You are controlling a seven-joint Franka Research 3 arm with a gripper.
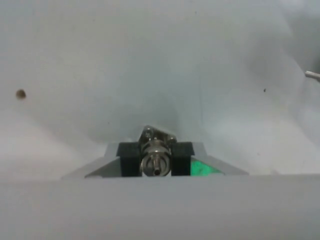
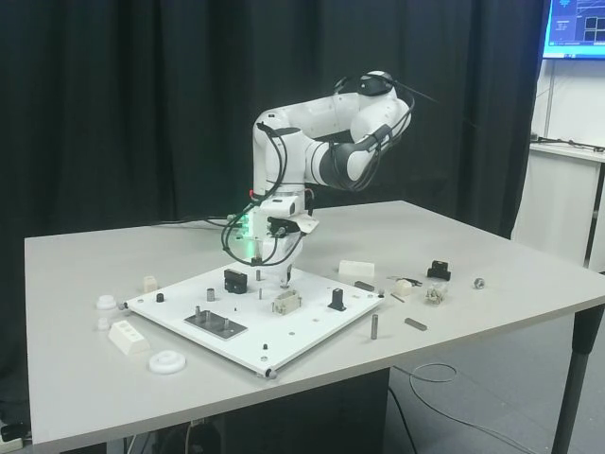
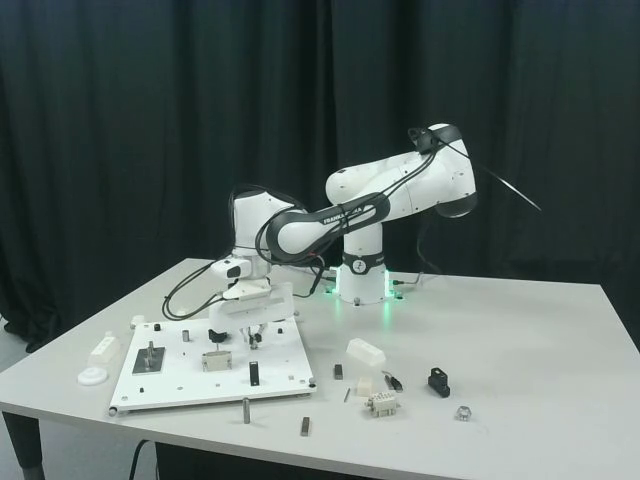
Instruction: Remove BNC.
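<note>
Reading the first room view from the left, we see several small white parts (image 2: 129, 337) lying on the grey table (image 2: 85, 270) just beside the white board (image 2: 312, 333), which sits flat near the table's front edge. On the board we find a grey plate (image 2: 215, 324) toward its left end, then a black block (image 2: 235, 280), a small metal fitting (image 2: 286, 302) and a second black block (image 2: 337, 300) further right. The white arm (image 2: 326, 132) reaches down over the middle of the board, and its gripper (image 2: 285, 275) hangs above the board surface, between the first black block and the metal fitting. In the wrist view we see the gripper (image 1: 156, 165) closed narrowly on the BNC connector (image 1: 156, 156): the black fingers (image 1: 129, 159) press against both sides of its metal body, and the connector's open end faces the camera. The connector hangs clear above the pale board, apart from it. To the right of the board, loose pieces lie scattered on the table: a white block (image 2: 356, 269), a few small metal parts (image 2: 434, 295) and a black piece (image 2: 438, 270) beyond them.
</note>
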